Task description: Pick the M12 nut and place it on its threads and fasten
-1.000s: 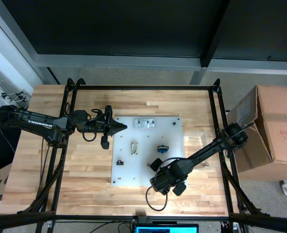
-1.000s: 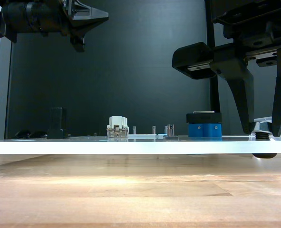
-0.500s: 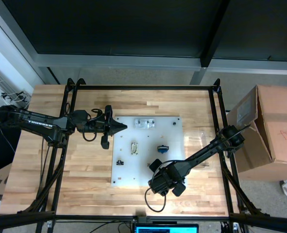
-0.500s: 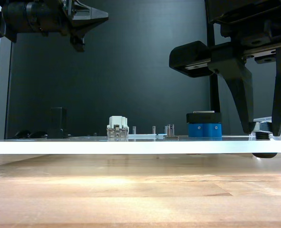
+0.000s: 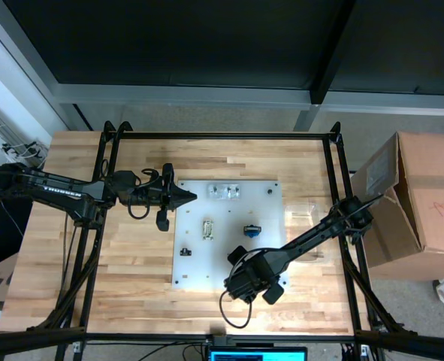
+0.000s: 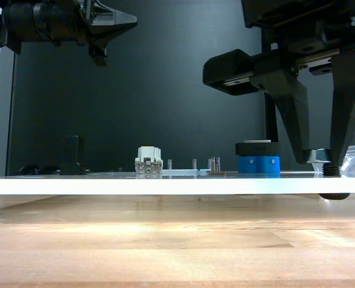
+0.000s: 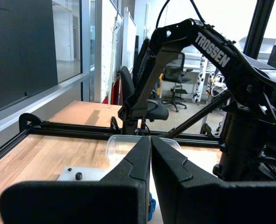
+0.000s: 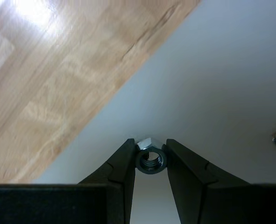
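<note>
Wooden table fills the high view, with a white board at its middle and a dark wall behind. Nearest, at the lower right of the board in the high view, is the right gripper, pointing down at the board's near right edge. Its fingers are clamped on the M12 nut, one on each side, and the nut lies flat between the tips. In the low view, at right, the silver nut sits at the fingertips just above and a little left of the black ribbed stud. The stud's ribs show below it. The right wrist view shows dark threads through the nut's hole, but none of the views shows whether the nut is on its stud or only held over it. Farther back on the board are a white connector at centre and a blue block right of centre. A clear container lies on the table just past the board's right edge. The left gripper is at the left of centre in the high view, over the board's far left edge. In the low view it hangs high at upper left, well above the board. Its fingers are pressed together with nothing between them, as the left wrist view shows. A cardboard box stands off the table at far right.
</note>
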`<state>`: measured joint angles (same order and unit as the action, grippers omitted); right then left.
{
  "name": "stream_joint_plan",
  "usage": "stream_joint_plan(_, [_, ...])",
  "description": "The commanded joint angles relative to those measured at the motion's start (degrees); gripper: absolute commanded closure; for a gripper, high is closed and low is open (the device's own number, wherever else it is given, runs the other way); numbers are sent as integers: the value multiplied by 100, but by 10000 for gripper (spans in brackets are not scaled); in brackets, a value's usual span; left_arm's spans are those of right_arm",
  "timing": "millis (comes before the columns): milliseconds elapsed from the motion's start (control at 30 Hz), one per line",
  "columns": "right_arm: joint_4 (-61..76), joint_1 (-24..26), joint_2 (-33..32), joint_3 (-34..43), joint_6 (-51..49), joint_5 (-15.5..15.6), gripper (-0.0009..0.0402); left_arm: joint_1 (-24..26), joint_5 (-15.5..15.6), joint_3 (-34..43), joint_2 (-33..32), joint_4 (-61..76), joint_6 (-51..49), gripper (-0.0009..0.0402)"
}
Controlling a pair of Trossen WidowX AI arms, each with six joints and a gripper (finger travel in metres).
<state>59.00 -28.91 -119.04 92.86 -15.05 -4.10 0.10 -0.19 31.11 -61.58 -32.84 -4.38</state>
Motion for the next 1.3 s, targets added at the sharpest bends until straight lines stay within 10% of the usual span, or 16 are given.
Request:
stream_joint_plan(33, [9,2,-39,13,4,-17,381,-2,0,0,-2,0,0,393])
stream_joint_plan(1300, [-210,-13,118,-391,1217,-37,381,-2,0,0,-2,-2,0,393])
